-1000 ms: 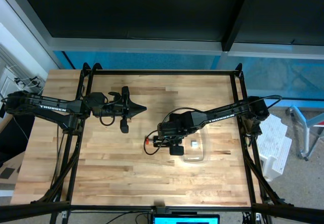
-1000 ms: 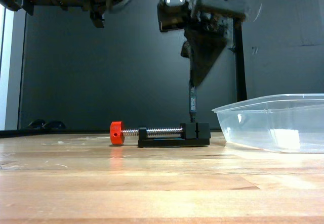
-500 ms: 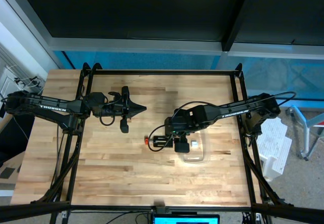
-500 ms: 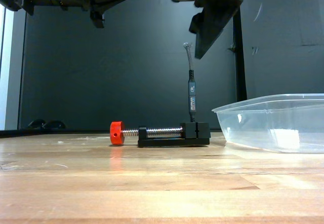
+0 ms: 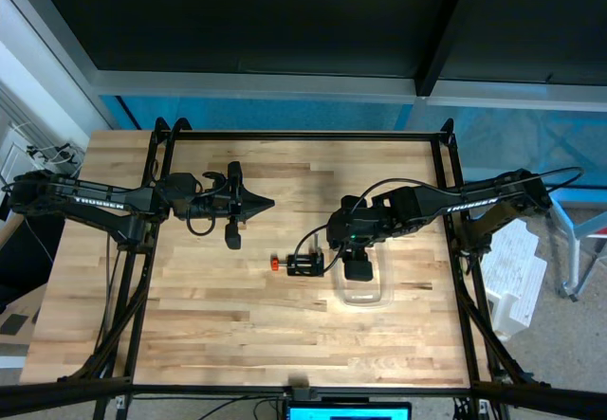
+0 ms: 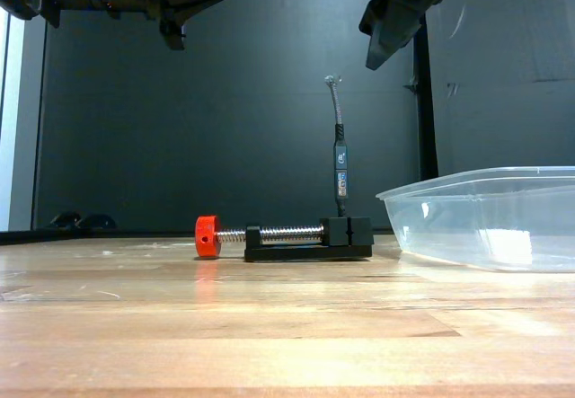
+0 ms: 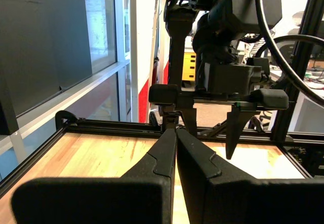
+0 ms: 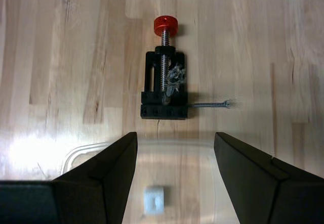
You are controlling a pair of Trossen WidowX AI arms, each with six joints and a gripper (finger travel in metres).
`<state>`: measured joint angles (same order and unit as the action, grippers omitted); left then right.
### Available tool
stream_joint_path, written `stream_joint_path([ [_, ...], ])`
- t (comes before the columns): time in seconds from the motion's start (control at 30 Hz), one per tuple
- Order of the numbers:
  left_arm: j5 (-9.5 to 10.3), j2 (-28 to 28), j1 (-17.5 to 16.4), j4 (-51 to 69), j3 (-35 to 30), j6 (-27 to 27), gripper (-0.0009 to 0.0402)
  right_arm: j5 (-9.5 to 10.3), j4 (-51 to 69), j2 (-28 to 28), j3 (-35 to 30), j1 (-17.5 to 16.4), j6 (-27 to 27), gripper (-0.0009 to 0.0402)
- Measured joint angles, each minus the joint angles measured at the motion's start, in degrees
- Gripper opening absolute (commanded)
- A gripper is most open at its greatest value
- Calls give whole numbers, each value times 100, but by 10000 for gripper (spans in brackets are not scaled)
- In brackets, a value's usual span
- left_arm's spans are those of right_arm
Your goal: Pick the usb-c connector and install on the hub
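One connector point(image 8: 154, 200) lies straight under the spread right pincer point(image 8: 174, 134).
Tray point(image 6: 485, 223) holds it, hub point(image 8: 164, 97) just beyond; left pincer point(image 7: 175, 133), pressed together, hangs well apart.

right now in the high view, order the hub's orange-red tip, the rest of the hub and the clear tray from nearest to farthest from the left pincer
1. orange-red tip, leftmost, just on the near side of the shut left pincer.
2. rest of the hub, right of that tip.
3. clear tray, farthest right, under the open right pincer.
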<state>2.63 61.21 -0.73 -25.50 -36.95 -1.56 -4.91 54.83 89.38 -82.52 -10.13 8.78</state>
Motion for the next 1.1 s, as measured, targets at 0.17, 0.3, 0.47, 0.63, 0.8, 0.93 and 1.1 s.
stream_joint_path([
  [0.17, 0, 0, 0, 4, -2, 0, 0, -2, -415, -258, 258, 48, -59, 170],
  [0.3, 0, 0, 0, -7, 0, 0, 0, -4, -1388, -767, 710, 160, -321, 127],
  [0.47, 0, 0, 0, -4, 0, 0, 0, -9, -2677, -1469, 1443, 310, -485, 63],
  [0.63, 0, 0, 0, -2, 0, 0, 0, -11, -3880, -2065, 2194, 494, -826, 0],
  [0.8, 0, 0, 0, -4, 0, 0, 0, -7, -5204, -2549, 2959, 730, -1003, 6],
  [0.93, 0, 0, 0, -2, 0, 0, 0, 9, -6140, -2872, 3563, 826, -1001, 0],
  [1.1, 0, 0, 0, -2, 0, 0, 0, 46, -6854, -3217, 4100, 831, -933, 0],
])
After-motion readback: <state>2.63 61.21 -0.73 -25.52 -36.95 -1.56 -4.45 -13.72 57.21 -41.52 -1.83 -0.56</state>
